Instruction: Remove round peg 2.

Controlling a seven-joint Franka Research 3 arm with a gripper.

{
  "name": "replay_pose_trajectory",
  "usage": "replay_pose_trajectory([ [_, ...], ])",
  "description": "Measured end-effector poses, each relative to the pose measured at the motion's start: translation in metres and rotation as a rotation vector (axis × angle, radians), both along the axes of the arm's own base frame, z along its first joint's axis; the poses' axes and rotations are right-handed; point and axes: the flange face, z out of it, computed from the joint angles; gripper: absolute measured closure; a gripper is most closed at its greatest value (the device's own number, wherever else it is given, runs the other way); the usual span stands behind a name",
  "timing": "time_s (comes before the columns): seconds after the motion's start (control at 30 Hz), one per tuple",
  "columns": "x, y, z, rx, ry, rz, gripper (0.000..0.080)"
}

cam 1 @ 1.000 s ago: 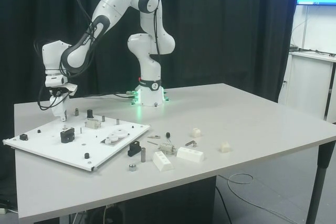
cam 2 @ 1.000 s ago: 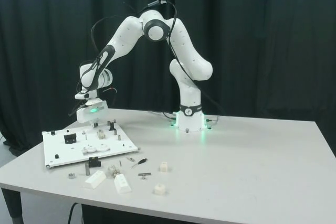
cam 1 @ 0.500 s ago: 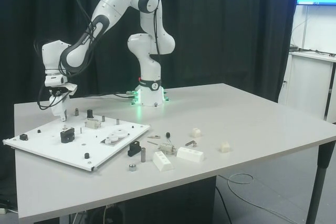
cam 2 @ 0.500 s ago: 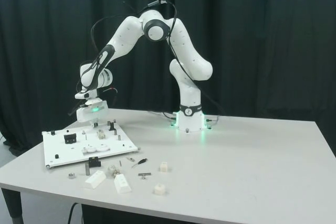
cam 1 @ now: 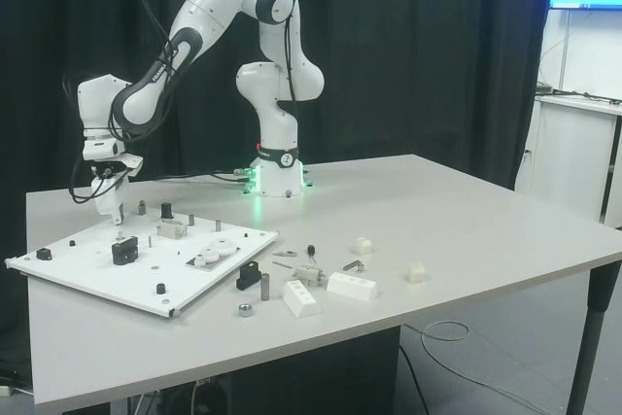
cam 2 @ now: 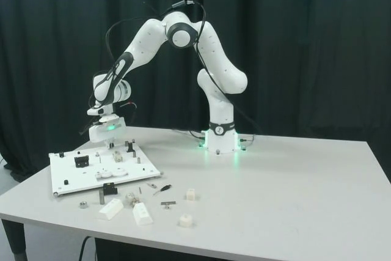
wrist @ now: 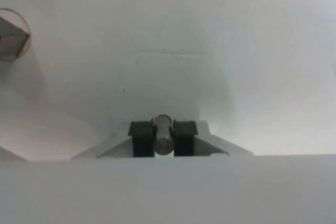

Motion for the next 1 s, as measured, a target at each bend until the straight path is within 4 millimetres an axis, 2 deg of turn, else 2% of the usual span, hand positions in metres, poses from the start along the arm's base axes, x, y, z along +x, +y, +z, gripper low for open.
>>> replay_pose_trajectory([
  [0.6,0.003,-0.001,0.002,-0.001,0.014,0.023,0.0728],
  [1.0,0.0,-0.002,0.016,0.006,0.006,0.025,0.0728],
])
